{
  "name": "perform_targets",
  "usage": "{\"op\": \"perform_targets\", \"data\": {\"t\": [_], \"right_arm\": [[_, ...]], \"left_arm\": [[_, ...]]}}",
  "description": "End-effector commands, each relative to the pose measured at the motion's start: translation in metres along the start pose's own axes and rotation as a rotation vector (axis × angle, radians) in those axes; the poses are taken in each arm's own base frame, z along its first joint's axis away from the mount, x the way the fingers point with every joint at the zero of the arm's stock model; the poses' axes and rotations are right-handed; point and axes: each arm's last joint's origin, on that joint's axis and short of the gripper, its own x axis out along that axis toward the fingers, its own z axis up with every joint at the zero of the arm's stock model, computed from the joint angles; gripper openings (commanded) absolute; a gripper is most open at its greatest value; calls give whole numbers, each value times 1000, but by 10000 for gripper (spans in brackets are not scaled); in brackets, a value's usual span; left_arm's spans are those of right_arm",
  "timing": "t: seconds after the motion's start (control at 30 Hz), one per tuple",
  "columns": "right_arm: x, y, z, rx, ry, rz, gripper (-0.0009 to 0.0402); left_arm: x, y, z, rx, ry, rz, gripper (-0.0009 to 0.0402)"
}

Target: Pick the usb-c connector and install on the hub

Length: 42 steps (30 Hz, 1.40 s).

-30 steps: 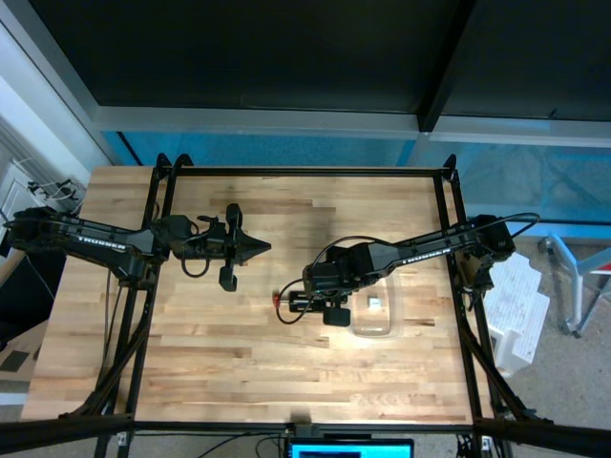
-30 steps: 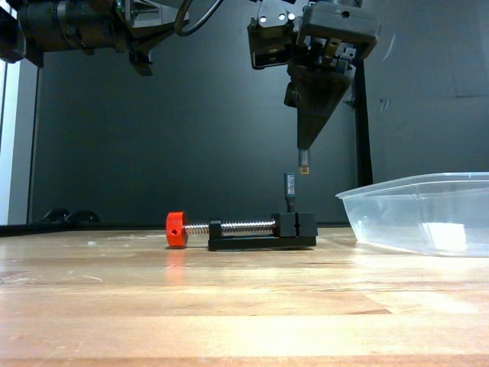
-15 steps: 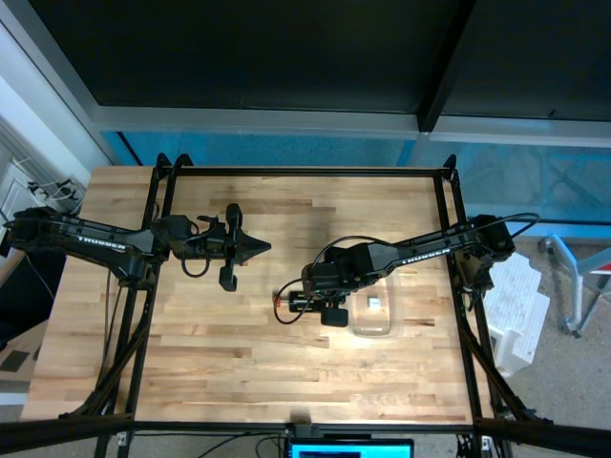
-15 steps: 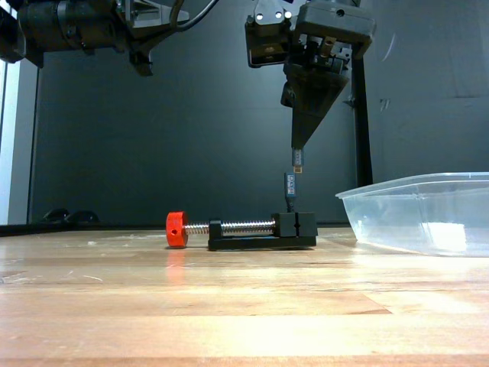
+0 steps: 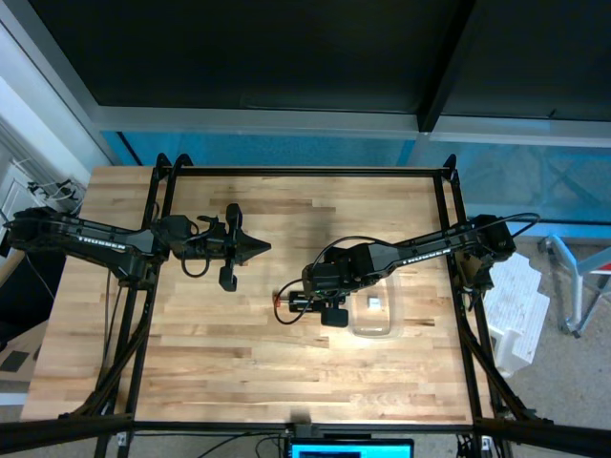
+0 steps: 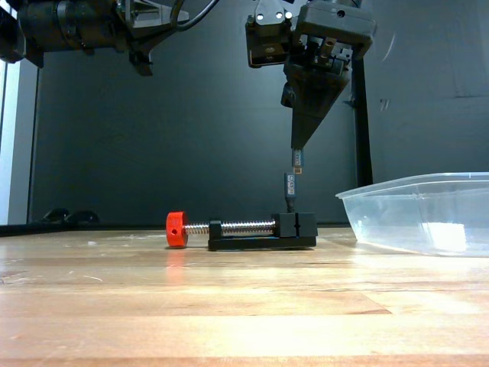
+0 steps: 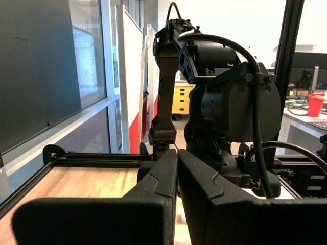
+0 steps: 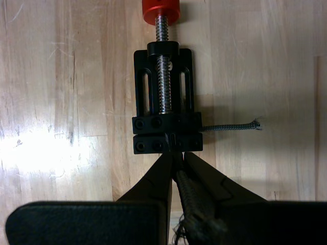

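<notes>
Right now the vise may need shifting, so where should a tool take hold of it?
Probably across the flat parallel sides of the vise, from above, near the red knob: the right tool holds the usb-c connector over the hub end. The left tool sits shut, high at left.

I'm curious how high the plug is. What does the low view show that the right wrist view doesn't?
Only low: the connector, held upright in the right tool, at the hub's top, not in; the tub. Only wrist: a frayed cord beside the vise. Both: vise, red knob, right tool. The left tool hangs shut above the table's left side.
</notes>
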Motion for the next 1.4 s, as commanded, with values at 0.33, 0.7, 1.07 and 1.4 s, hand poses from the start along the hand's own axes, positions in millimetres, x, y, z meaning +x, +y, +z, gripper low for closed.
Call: {"op": "perform_targets", "data": {"t": [0.33,0.7,1.07,1.4], "right_arm": [[6,0,-4,0,9,-2,0],[6,0,-3,0,5,-1,0],[6,0,-3,0,5,0,0],[-3,0,-1,-1,4,0,0]], "left_arm": [[0,0,0,0,0,0,0],[0,0,0,0,0,0,0],[0,0,0,0,0,0,0],[0,0,0,0,0,0,0]]}}
